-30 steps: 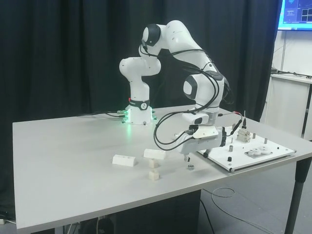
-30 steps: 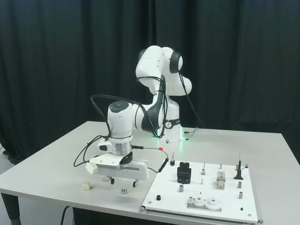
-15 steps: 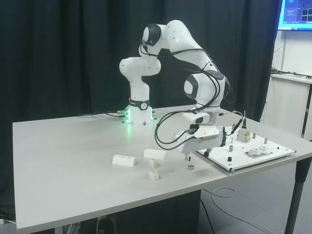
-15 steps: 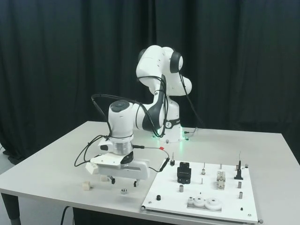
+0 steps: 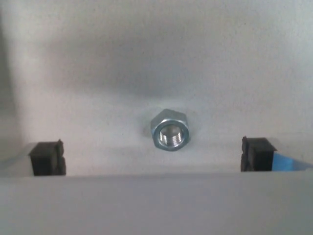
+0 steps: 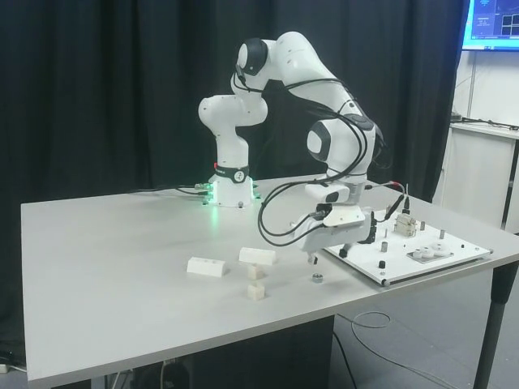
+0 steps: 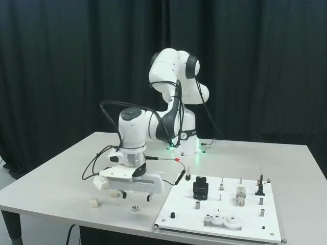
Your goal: Remove round peg 4.
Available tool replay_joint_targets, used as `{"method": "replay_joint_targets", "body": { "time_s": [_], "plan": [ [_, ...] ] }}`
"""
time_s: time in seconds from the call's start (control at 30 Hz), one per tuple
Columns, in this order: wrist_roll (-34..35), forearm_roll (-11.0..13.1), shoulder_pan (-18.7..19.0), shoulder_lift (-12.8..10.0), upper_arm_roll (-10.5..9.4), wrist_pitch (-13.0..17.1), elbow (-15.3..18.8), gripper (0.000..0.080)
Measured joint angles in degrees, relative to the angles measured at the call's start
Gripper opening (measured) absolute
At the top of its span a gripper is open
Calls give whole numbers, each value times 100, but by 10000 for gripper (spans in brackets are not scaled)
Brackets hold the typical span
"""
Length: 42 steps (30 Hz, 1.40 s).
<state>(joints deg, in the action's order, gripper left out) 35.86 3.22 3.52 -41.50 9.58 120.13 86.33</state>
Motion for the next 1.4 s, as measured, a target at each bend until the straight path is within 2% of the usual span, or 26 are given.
{"method": "replay_joint_targets", "body": {
  "time_s": [0.4,0.77,1.4],
  "plan": [
    [236,204,107,58,-12,-302,7,800],
    [719,541,468,109,-13,-510,94,800],
    [1916,576,1302,387,-16,-486,438,800]
  ]
}}
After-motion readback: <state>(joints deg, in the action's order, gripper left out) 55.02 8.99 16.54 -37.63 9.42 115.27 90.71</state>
